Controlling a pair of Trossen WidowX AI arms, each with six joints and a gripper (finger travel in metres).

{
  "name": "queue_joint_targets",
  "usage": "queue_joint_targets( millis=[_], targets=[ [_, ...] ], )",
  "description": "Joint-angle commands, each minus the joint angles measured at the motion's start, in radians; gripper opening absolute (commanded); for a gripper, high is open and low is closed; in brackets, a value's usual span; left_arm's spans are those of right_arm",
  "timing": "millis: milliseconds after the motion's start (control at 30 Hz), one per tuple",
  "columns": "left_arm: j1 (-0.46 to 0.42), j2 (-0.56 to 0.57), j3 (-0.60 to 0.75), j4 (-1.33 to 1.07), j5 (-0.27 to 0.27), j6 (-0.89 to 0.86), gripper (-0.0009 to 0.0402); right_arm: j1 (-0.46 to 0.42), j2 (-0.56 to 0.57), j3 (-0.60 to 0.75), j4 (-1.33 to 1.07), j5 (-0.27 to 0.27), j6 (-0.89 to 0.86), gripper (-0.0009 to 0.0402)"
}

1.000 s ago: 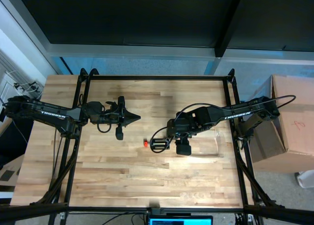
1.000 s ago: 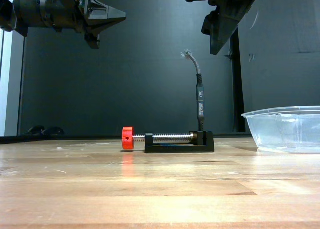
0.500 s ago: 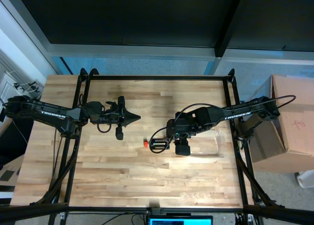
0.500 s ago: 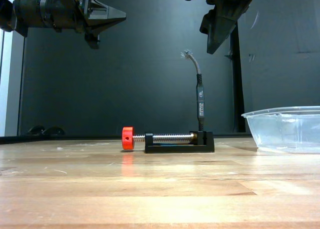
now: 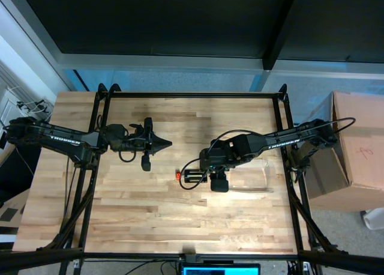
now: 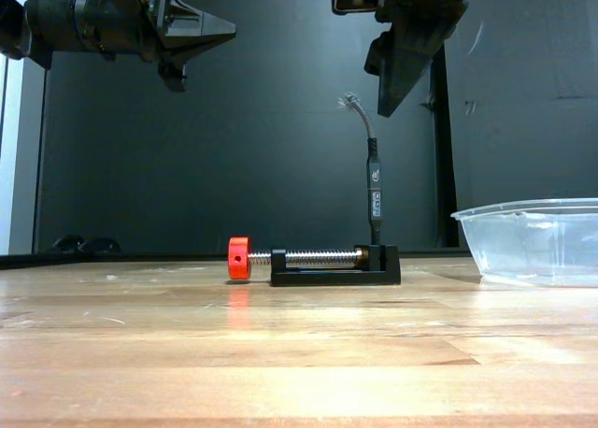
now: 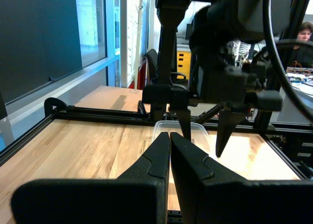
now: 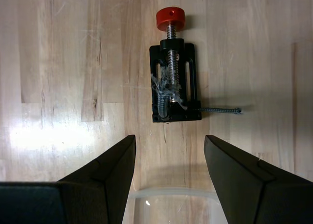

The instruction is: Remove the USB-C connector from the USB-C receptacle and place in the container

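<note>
The USB-C connector [image 6: 375, 190] stands upright in its receptacle on a black clamp [image 6: 336, 264] with a red knob [image 6: 239, 258], its frayed cable end [image 6: 350, 101] bending left. My right gripper [image 6: 385, 106] hangs open just above and slightly right of that cable end, fingers pointing down, touching nothing. From the right wrist view the clamp [image 8: 175, 82] and frayed end [image 8: 166, 89] lie ahead of the right gripper [image 8: 168, 172]. My left gripper [image 6: 229, 24] hovers shut and empty high at the left, apart from the clamp; its fingers [image 7: 169, 136] are pressed together.
A clear plastic container [image 6: 533, 236] sits on the table right of the clamp, also seen as the container [image 5: 252, 176] from above. A black frame [image 5: 192, 95] borders the wooden table. A cardboard box [image 5: 354, 149] stands off the right edge.
My right gripper has shifted left and a little lower, now nearly over the connector. Connector, clamp and left arm have not moved.
</note>
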Motion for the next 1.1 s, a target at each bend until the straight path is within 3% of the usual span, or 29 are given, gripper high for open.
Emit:
queue_joint_targets(
  millis=[33,600,1100],
  targets=[
    [0.000,0.000,0.000,0.000,0.000,0.000,0.0000,0.001,0.012,0.000,0.012,0.000,-0.001,0.0192],
    [0.000,0.000,0.000,0.000,0.000,0.000,0.0000,0.004,0.059,0.000,0.022,-0.009,-0.008,0.0125],
    [0.000,0.000,0.000,0.000,0.000,0.000,0.0000,0.004,0.059,0.000,0.058,-0.008,-0.008,0.0006]
  ],
)
